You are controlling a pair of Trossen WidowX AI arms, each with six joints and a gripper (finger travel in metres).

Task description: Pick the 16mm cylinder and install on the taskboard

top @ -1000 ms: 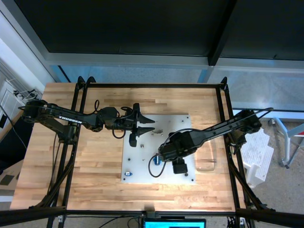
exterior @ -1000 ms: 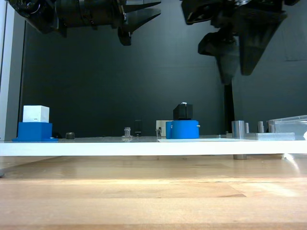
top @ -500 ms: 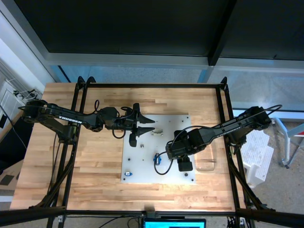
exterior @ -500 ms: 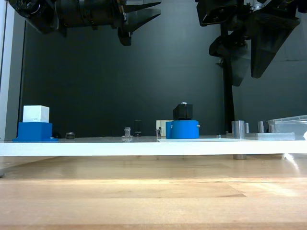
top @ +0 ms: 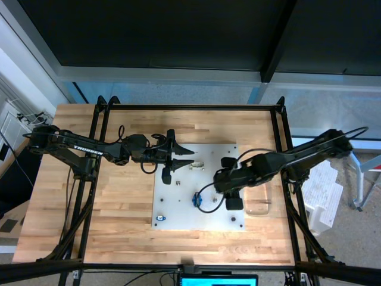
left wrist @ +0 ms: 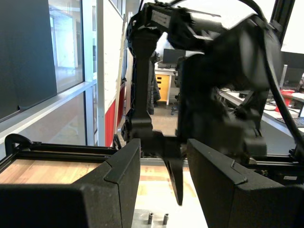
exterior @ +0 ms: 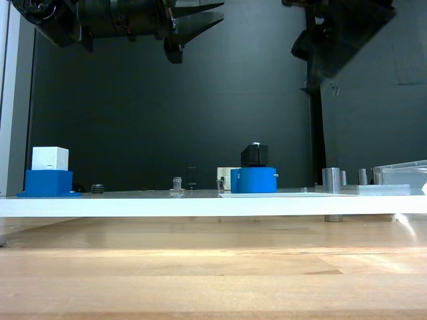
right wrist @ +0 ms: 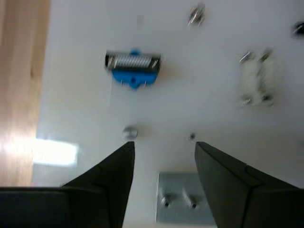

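The 16mm cylinder [exterior: 331,180] stands upright in the white taskboard [exterior: 200,203], its lower end poking out beneath. From above it is a small silvery disc [right wrist: 129,132] on the taskboard [right wrist: 213,47]. My right gripper [right wrist: 164,147] hangs high over it, open, with nothing between its fingers. Only its dark lower part [exterior: 330,53] shows in the low view, and in the high view it [top: 229,189] is over the board's right half. My left gripper [top: 191,156] hovers open and empty above the far-left part of the taskboard [top: 178,202], and also shows here [left wrist: 161,190].
A blue connector [top: 196,199] [right wrist: 133,71] sits mid-board. A grey block with two pegs [right wrist: 185,204] lies beside the cylinder. A clear tray [top: 262,199] borders the board's right edge. A blue base with a white cube [exterior: 50,173] stands front-left. Black frame rails [top: 280,155] flank the table.
My right gripper has risen away from the board and drifted right, its fingers leaving most of the low view. The cylinder stays standing in the board. The left arm has not moved.
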